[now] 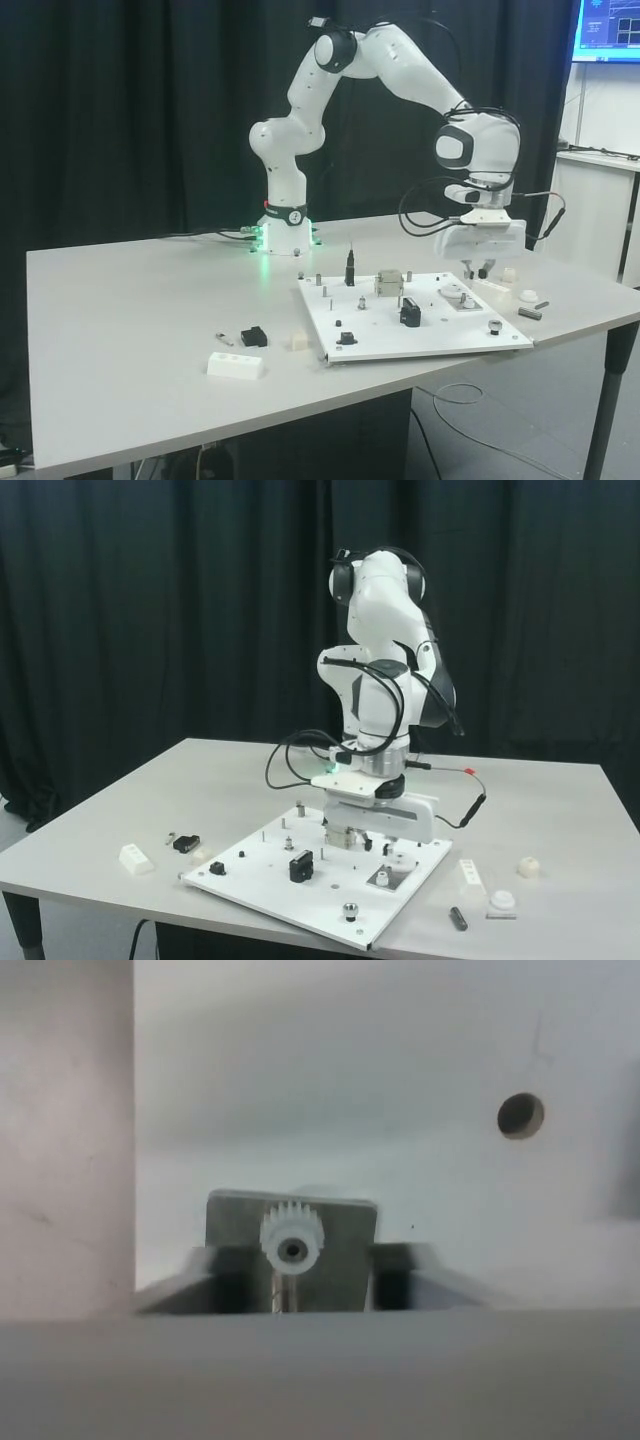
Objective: Remove small gear.
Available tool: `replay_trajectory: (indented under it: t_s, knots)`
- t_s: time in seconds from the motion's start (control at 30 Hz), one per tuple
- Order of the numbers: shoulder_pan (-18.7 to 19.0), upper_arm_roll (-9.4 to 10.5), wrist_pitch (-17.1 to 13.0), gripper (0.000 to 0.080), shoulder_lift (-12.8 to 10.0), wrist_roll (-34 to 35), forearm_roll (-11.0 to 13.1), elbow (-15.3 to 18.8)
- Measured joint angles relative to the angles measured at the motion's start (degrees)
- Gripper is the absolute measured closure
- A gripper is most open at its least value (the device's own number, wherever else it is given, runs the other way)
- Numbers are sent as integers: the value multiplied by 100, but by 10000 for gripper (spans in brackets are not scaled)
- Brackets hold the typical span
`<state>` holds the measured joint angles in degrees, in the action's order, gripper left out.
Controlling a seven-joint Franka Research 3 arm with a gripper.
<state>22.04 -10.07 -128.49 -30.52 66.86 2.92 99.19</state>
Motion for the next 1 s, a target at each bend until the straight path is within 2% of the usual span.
replay_trajectory:
  t_s: [0.17,0.2,0.47,0.5,1.0]
  knots:
    - [19,0,-1,578,-8,9,0,56]
    - [20,0,-5,255,-8,14,0,72]
    - [20,1,-74,255,-46,45,0,173]
    - [20,2,-89,19,-56,47,0,180]
    - [20,63,-471,3,-134,140,0,379]
